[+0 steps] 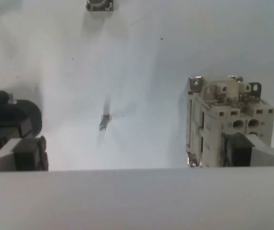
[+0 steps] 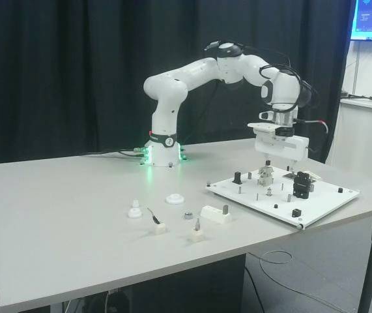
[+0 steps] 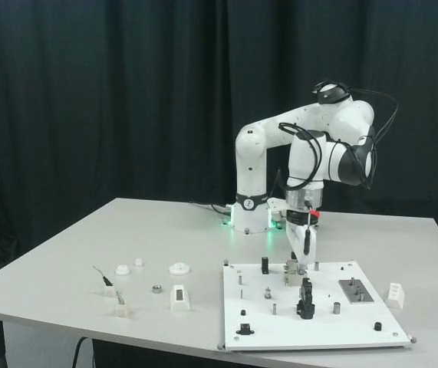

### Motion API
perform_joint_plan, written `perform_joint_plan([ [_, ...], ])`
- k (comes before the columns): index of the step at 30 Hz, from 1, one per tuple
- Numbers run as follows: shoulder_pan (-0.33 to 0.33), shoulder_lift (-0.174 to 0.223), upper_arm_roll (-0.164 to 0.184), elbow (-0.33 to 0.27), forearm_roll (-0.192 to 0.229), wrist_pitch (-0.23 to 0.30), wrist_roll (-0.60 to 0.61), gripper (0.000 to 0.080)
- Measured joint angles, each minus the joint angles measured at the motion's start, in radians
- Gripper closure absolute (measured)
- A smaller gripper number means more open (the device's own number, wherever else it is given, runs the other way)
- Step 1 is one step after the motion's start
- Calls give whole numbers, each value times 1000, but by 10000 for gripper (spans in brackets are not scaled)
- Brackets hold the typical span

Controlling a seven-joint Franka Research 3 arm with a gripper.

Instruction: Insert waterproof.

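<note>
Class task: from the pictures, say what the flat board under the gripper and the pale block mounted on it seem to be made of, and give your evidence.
Board: probably painted metal or rigid plastic, with a smooth matt white face, thin straight edges and corner screws. Pale block: looks like moulded plastic, off-white and dull, with crisp cast recesses and round holes. Its small brackets appear to be metal, being grey and shiny.

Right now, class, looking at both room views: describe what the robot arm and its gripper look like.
The arm is white, built of rounded segments with black bands at the joints. Green light glows around its base. Black cables loop past the upper links to the wrist. The gripper is a wide white block.
</note>
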Motion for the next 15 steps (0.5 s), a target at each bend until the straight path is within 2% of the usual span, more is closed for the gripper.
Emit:
perform_joint_plan([
  [15,0,0,20,2,-6,-6,5,3],
])
